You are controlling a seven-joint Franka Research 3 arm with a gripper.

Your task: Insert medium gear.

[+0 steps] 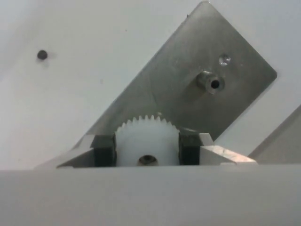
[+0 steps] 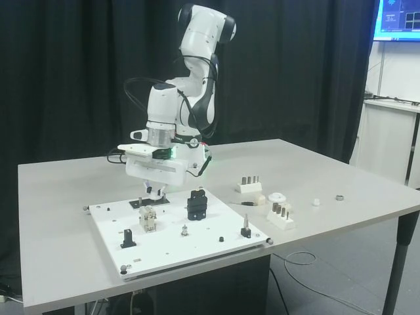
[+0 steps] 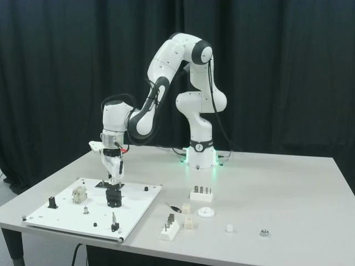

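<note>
- You see the gear (image 1: pixel 146 141) in the lower middle of the wrist view. It is white, and its teeth show along the top edge.
- The gripper (image 1: pixel 146 149) has its two black pads (image 1: pixel 103 149) clamped on the gear, one on each side. So the pick-up is done, as far as I can judge.
- The hole of the gear is visible at its centre, low in the frame. No shaft is inside it.
- Behind the gear lies a grey metal plate (image 1: pixel 188 89), running from the middle to the upper right of the wrist view. A short peg (image 1: pixel 209 83) with a hollow end stands on it.
- The peg is up and to the right of the gear in that frame, and clearly apart from it. I believe this peg is the target, but you cannot confirm it from these views.
- In the first room view the gripper (image 2: pixel 155 191) hangs low over the back left part of the white board (image 2: pixel 197 246). In the second room view it (image 3: pixel 115 178) is in the left half of the frame, just over the board (image 3: pixel 66 213).
- Left to do, in my opinion: bring the hole over the peg, then lower, then release.
- Writing: no brand or label can be read on the arm, the board or the parts. A screen (image 2: pixel 399 20) in the upper right corner of the first room view shows some text, but it is too small to read.
</note>
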